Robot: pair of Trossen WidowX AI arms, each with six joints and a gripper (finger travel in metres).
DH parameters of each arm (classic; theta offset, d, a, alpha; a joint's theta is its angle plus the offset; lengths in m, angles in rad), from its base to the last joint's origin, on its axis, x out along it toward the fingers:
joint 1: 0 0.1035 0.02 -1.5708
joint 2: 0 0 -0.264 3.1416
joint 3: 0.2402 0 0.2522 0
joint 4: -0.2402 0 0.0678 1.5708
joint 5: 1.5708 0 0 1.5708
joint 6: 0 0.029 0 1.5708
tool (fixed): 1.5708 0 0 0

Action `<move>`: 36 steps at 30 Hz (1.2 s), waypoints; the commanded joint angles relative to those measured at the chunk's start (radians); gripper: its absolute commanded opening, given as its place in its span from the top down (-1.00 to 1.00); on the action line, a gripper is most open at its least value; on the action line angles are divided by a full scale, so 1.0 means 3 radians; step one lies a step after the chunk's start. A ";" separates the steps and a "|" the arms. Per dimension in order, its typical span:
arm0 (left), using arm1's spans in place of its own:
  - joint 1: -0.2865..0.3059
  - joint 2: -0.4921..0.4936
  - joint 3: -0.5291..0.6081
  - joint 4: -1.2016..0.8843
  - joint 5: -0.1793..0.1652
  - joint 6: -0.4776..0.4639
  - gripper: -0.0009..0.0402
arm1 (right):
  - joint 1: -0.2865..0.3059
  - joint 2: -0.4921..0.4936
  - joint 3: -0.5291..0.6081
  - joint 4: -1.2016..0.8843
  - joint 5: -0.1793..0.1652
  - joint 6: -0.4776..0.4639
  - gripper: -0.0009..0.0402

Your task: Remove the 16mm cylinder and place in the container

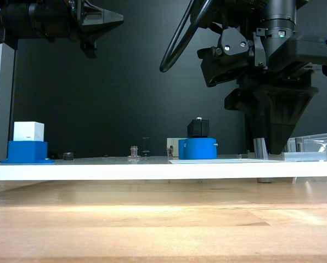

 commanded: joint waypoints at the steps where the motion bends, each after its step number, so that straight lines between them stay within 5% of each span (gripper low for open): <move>1: 0.0001 0.0000 0.0000 -0.0001 0.0001 0.0001 0.96 | -0.0010 0.0001 -0.0001 -0.0009 0.0050 0.0001 0.71; 5: 0.0000 0.0000 0.0000 -0.0001 0.0000 0.0000 0.96 | -0.0017 0.0001 -0.0001 -0.0011 0.0050 -0.0004 0.98; 36: 0.0001 0.0000 0.0000 -0.0001 0.0001 0.0001 0.96 | -0.0028 0.0001 -0.0001 -0.0014 0.0053 0.0089 0.96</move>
